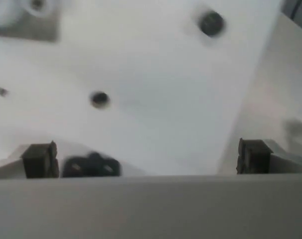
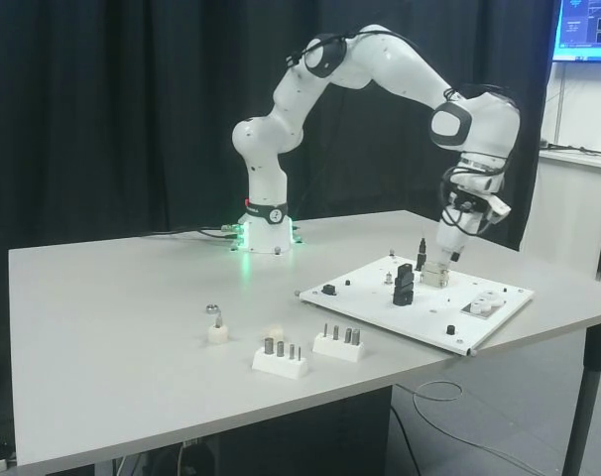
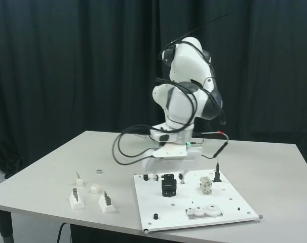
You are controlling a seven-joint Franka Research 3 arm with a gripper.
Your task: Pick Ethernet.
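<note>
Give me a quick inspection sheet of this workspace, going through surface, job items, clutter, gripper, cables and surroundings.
Surface: grey table carrying a white board at its corner.
Job's things: Ethernet plug not identifiable; black block and small fittings stand on the board.
Clutter: two white peg holders and a small white stub beside the board.
Gripper: gripper open, low over the board, holding nothing.
Cables: black cable loops off the arm.
Surroundings: black curtains; screen at the side.

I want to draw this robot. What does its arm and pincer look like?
The arm is white and rounded, with black bands at its joints and black cables looping beside it. Its base glows green. The pincer has two small black fingertips.
</note>
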